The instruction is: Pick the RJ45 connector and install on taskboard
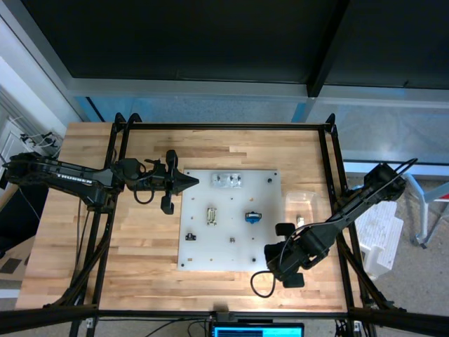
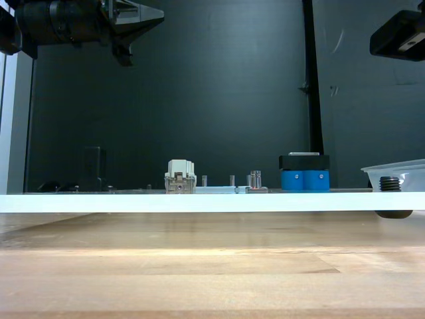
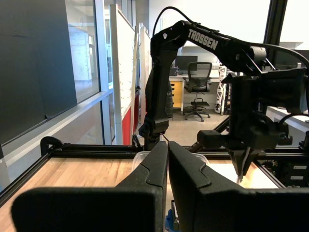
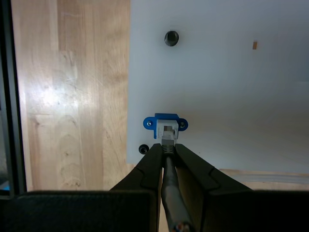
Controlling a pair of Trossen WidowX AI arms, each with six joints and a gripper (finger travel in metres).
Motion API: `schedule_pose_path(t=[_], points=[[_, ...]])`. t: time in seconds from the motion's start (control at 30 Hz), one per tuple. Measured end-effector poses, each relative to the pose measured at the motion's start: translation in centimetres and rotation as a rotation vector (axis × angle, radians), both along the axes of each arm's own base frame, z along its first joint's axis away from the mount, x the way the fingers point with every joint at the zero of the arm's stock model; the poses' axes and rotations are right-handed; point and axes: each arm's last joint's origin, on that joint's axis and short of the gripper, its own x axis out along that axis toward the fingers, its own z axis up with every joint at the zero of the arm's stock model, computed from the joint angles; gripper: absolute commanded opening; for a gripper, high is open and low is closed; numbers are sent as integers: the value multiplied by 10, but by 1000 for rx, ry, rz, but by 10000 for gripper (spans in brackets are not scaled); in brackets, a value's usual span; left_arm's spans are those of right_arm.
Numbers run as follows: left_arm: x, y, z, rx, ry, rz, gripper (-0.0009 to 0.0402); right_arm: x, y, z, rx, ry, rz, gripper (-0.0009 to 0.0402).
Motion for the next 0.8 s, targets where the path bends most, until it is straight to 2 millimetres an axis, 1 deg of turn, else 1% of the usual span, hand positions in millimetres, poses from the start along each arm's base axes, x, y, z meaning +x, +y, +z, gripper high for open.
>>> schedule_pose_path(t=[0.8], points=[[0,0,0,0,0,0,0,3,1,-6,-11,3,19,0]])
